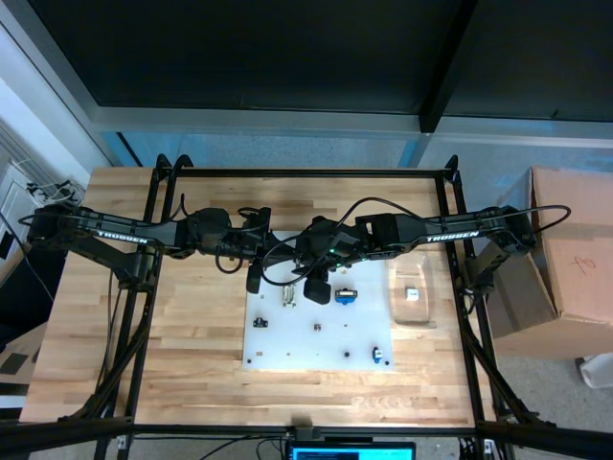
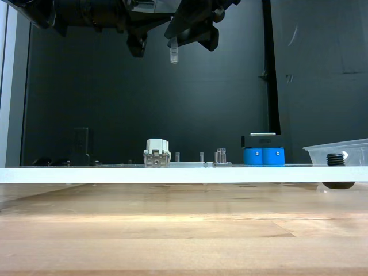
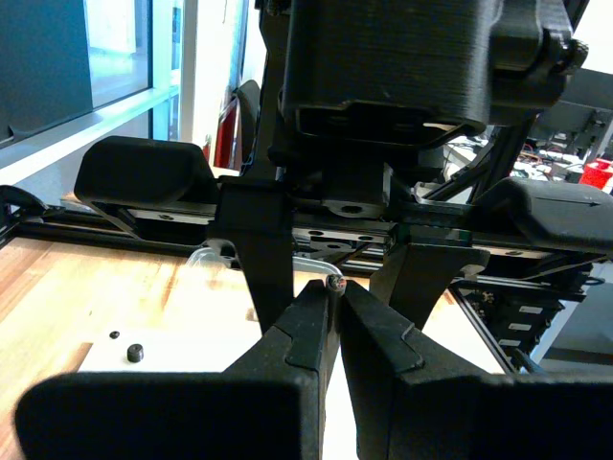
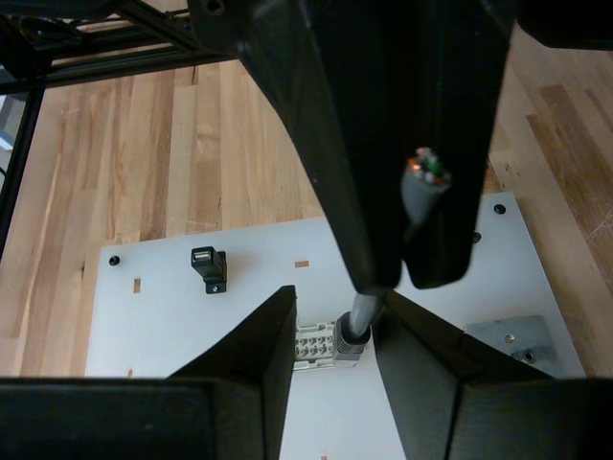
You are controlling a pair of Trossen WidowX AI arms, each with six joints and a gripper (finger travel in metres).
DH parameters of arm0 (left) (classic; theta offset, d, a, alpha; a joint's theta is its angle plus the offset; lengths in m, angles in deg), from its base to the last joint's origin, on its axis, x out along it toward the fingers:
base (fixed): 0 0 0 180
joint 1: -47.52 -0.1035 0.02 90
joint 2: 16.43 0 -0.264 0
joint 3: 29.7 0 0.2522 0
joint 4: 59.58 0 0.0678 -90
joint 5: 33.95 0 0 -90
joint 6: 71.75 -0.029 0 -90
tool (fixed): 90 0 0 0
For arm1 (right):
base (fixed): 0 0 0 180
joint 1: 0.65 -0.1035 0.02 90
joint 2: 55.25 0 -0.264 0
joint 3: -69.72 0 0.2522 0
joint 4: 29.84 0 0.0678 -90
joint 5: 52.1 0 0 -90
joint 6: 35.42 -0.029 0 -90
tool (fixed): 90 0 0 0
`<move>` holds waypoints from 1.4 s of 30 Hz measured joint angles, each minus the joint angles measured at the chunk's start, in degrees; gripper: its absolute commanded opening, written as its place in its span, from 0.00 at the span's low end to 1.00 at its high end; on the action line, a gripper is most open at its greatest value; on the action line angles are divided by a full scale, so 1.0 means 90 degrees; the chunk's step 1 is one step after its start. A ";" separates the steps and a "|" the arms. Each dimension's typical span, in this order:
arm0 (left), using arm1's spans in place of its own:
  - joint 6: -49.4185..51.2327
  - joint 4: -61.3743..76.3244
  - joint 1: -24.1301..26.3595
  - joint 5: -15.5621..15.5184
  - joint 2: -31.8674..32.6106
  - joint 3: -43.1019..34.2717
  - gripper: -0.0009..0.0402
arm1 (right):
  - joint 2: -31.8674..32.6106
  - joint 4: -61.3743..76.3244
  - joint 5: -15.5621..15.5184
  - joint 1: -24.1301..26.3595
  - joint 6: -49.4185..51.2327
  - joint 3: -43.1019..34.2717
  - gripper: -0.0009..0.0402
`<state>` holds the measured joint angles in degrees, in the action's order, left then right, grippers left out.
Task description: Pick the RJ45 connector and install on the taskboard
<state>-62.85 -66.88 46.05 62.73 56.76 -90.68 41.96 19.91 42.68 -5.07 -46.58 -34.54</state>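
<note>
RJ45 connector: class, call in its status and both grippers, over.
Left gripper shut on the RJ45 connector, gripping its cable. Right gripper open, straddling it. Connector held high above the taskboard, clear of its seat.

I have both arms reaching inward over the worktop. The left arm [image 1: 105,230] comes in from 9 o'clock and the right arm [image 1: 460,230] from 3 o'clock. Each is stretched out long and nearly level, and their wrists meet near the middle, high above the surface.

My left hand [image 3: 335,292] has its fingers [image 3: 306,335] pinched almost together, clamped on the short cable of the connector [image 2: 174,56], which hangs straight down in the air.

My right hand [image 4: 335,311] points downward, close against the left one. Its fingers [image 4: 259,364] stand apart, one on either side of the left fingertips.
</note>
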 measured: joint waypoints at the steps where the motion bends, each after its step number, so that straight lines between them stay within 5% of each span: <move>1: 0.0000 0.0000 0.0000 -0.0002 0.0000 0.0000 0.02 | 0.0000 0.0005 0.0000 0.0005 0.0017 0.0002 0.21; 11: 0.0000 -0.0002 0.0000 -0.0002 0.0000 0.0002 0.02 | 0.0002 0.0119 0.0005 0.0046 0.0049 0.0005 0.02; 18: 0.0002 -0.0010 0.0000 -0.0012 0.0000 0.0002 0.05 | 0.0002 0.0117 0.0000 0.0049 0.0189 0.0005 0.02; 32: 0.0017 -0.0029 0.0000 -0.0022 0.0000 0.0002 0.30 | 0.0000 0.0092 0.0002 0.0046 0.0304 0.0066 0.02; 42: 0.0022 -0.0029 0.0000 -0.0029 0.0000 0.0002 0.32 | -0.0726 -0.0384 0.0010 -0.0063 0.0304 0.1069 0.02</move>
<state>-62.65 -67.14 46.05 62.46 56.76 -90.66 35.43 16.46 42.76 -5.64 -43.84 -24.92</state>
